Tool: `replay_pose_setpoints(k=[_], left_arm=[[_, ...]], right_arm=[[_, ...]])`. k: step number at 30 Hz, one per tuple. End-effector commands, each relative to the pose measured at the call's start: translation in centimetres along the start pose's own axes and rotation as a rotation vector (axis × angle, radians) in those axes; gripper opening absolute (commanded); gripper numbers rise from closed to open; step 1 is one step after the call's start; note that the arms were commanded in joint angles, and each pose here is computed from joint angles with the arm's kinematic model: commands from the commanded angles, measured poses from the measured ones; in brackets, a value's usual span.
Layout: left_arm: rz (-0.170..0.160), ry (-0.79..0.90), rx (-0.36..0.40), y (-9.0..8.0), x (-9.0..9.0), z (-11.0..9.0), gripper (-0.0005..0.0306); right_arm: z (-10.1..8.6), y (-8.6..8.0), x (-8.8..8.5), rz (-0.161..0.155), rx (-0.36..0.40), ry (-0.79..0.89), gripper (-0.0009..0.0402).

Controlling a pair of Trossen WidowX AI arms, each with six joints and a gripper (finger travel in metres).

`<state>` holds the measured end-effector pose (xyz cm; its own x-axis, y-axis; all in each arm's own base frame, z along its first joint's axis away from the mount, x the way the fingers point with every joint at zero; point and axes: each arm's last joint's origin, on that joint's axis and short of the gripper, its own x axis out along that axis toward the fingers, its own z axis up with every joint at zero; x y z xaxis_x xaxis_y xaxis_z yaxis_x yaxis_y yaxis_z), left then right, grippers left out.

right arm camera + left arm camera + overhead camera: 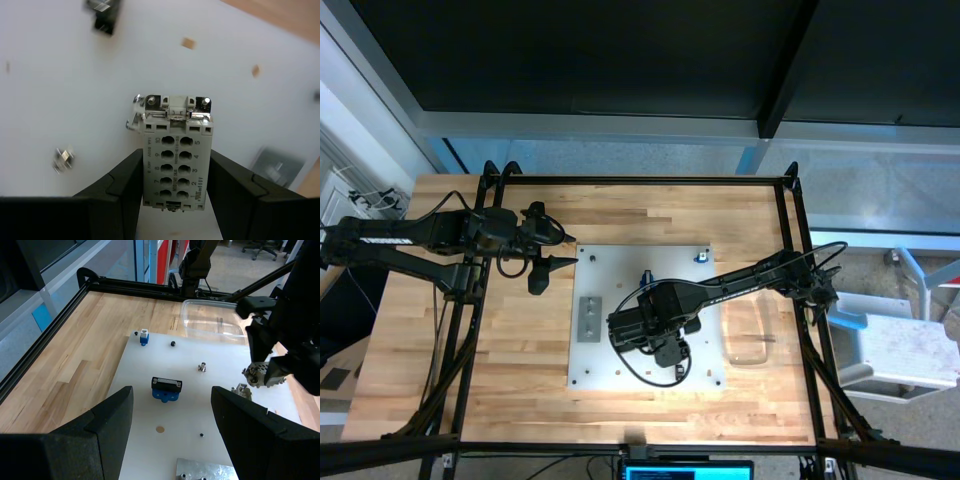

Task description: Pick the HAN10E connector and install in the HAN10E hub

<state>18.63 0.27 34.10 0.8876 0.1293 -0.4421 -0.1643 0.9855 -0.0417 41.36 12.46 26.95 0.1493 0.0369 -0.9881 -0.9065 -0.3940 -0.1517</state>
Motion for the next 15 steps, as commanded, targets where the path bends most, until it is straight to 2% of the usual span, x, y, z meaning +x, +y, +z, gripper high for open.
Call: replay_pose_setpoints(k=[1,10,13,15], left_arm=[[0.000,0.000,0.000,0.00,0.00,0.01,0.0213],[0.000,0.000,0.000,0.00,0.00,0.01,0.0213],[0.000,0.000,0.000,0.00,0.00,0.01,0.0214],[0.000,0.000,0.000,0.00,0.00,0.01,0.0215]], right_arm=[[-0.02,-0.01,0.02,0.000,-0.203,0.000,0.0037],[0.00,0.00,0.02,0.000,-0.700,-0.001,0.0037],[-0.07,-0.02,0.02,-0.002,-0.827,0.001,0.0037],[-0.14,-0.06,0.02,-0.006,-0.873,0.004,0.0037]])
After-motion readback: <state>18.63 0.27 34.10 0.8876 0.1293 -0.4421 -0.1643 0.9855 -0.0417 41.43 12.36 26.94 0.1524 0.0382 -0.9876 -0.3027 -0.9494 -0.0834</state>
